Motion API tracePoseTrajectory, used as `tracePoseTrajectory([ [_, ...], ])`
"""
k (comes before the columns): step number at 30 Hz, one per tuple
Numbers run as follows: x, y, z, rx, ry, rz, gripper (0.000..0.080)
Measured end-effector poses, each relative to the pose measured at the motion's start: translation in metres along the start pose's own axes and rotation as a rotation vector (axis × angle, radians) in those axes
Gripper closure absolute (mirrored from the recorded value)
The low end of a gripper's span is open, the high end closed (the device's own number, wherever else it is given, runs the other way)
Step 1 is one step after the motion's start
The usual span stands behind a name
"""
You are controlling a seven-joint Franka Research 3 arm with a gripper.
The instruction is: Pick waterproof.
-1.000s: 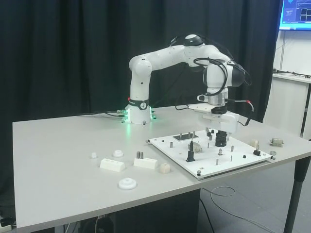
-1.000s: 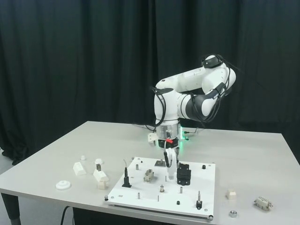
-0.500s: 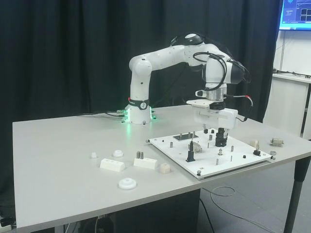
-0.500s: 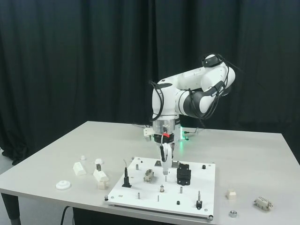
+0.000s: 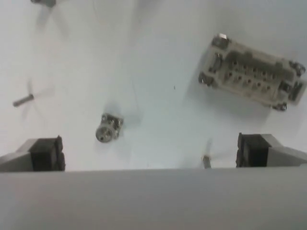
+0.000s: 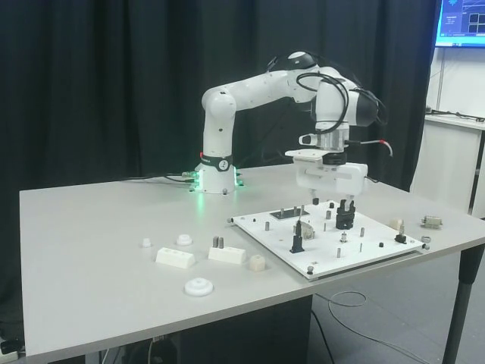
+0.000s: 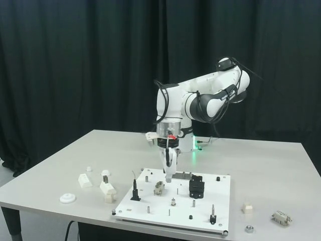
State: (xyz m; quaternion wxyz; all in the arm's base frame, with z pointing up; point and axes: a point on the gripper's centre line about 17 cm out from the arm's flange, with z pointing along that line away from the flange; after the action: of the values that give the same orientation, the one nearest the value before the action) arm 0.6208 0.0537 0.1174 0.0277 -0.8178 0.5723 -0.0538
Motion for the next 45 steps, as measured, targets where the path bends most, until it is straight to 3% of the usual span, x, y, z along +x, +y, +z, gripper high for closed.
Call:
tracePoseTrajectory([
  [9,0.010,-0.013,-0.009,0.017,0.009,-0.035,0.0003],
  [16,-0.001,-0.031,-0.018,0.025,-0.004,-0.068,0.0003],
  [32,-0.060,-0.076,-0.046,0.032,-0.052,-0.163,0.0003],
  [45,-0.127,-0.114,-0.075,0.032,-0.071,-0.355,0.0003],
])
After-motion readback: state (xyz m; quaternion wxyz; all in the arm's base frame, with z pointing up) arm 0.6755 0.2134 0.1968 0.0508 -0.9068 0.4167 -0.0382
